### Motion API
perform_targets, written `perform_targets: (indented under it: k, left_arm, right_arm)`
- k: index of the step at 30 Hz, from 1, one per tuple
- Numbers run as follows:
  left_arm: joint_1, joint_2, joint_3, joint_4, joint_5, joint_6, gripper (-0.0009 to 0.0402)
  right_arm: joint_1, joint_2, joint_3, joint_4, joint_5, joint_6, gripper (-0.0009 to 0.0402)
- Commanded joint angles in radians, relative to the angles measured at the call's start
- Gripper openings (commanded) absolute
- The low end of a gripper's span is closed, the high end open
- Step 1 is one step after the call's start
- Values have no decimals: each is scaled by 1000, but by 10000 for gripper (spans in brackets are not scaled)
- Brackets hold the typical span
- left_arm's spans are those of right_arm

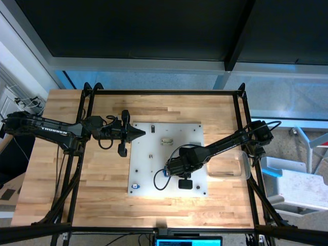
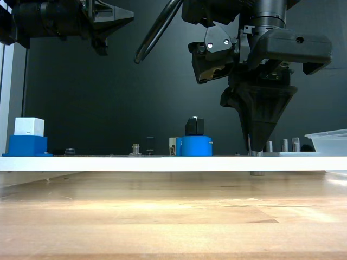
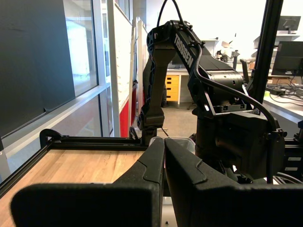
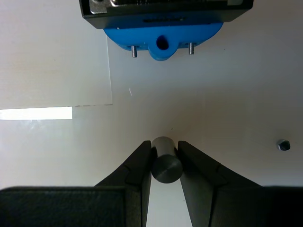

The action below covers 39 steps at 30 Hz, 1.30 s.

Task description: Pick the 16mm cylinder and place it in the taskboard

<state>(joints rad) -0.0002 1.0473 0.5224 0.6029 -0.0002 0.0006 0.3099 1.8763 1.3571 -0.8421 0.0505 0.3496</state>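
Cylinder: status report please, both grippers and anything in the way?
Right gripper shut on cylinder, low over white board. Left gripper shut, parked high at board's left edge. Blue fitting ahead, apart from it.

Dark-grey 16mm cylinder (image 4: pixel 166 164) — white taskboard (image 4: pixel 236 85), blue fitting (image 4: pixel 142 35)

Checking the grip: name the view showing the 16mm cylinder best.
Right wrist view: the 16mm cylinder, clamped by the right gripper over the taskboard. High and low views hide it behind that gripper; the left wrist view misses it. The left gripper hangs shut over the board's left edge.
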Motion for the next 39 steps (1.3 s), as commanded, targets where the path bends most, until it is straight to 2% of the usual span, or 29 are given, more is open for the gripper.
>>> perform_targets:
  k: [1, 13, 26, 32, 39]
  left_arm:
    - [0, 0, 0, 0, 0, 0, 0]
    - [0, 0, 0, 0, 0, 0, 0]
    - [0, 0, 0, 0, 0, 0, 0]
    - [0, 0, 0, 0, 0, 0, 0]
    - [0, 0, 0, 0, 0, 0, 0]
  right_arm:
    - [0, 0, 1, 4, 0, 0, 9]
    - [0, 0, 1, 6, 0, 0, 11]
    - [0, -1, 1, 6, 1, 0, 124]
    - [0, -3, 1, 5, 1, -1, 152]
    - [2, -7, 1, 0, 1, -1, 163]
